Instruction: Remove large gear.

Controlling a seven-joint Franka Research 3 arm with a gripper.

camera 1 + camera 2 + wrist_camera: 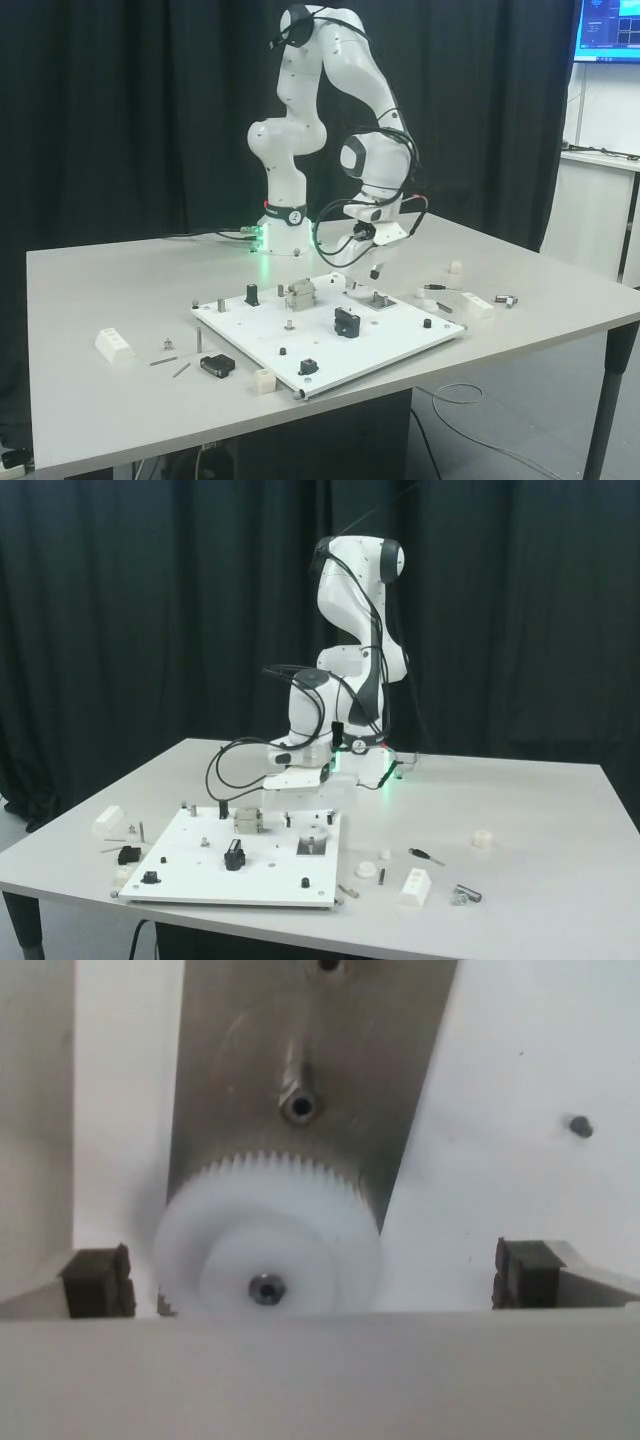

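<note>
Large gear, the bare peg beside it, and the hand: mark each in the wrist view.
Large gear [268,1250]: wrist view, on its flat white face.
Bare peg [300,1107]: wrist view, on its tip.
Hand [312,1278]: wrist view, midway between fingertips.

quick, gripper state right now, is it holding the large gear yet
Gripper: open, holding nothing. Its jaws stand wide apart on either side of the white large gear, not touching it; the gear sits on the grey plate.
</note>
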